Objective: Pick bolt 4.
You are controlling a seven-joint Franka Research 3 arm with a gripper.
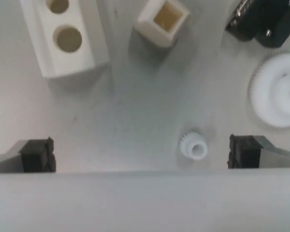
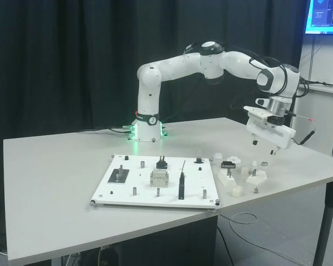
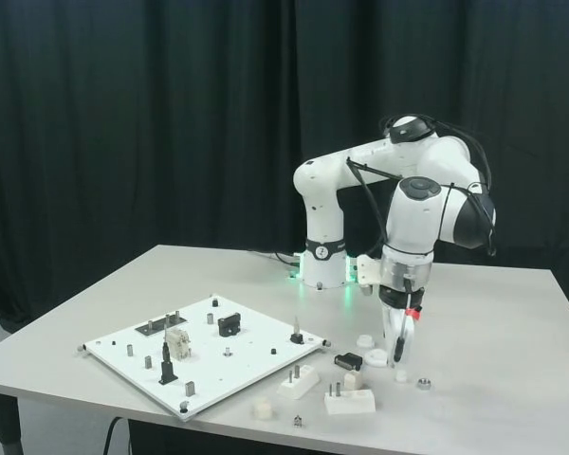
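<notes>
**Arm.** White Franka arm (image 2: 211,61), bolted near the back edge of the grey table (image 2: 55,166), with green light at its base (image 2: 134,128). It reaches out over the loose parts lying off the white board (image 2: 155,188).

**Gripper** (image 1: 140,154). Spread wide and holding nothing. The black fingertips (image 1: 36,154) stand well apart and point down, just above the table top. Also seen in both room views (image 2: 263,147) (image 3: 398,355).

**Between the fingers.** Small white gear (image 1: 193,145), lying flat on the table. It is nearer one fingertip than the other and touches neither.

**Near the gripper, on the table.**
- Large white gear (image 1: 280,89)
- Black connector part (image 1: 263,19)
- Square hollow white block (image 1: 163,19)
- White block with two round holes (image 1: 65,36)

**Bolt 4.** It cannot be singled out with certainty, and no bolt shows in the wrist view. The likely candidates all lie toward the table's front edge, apart from the gripper:
- Short upright pins (image 3: 334,387) in a white holder block (image 3: 351,404)
- Upright pins in a second holder (image 3: 299,381), beside the board's corner
- One small loose piece (image 3: 297,420), closest to the front edge

**Board.** It lies flat near the table's front edge and carries small black and grey fittings.
</notes>
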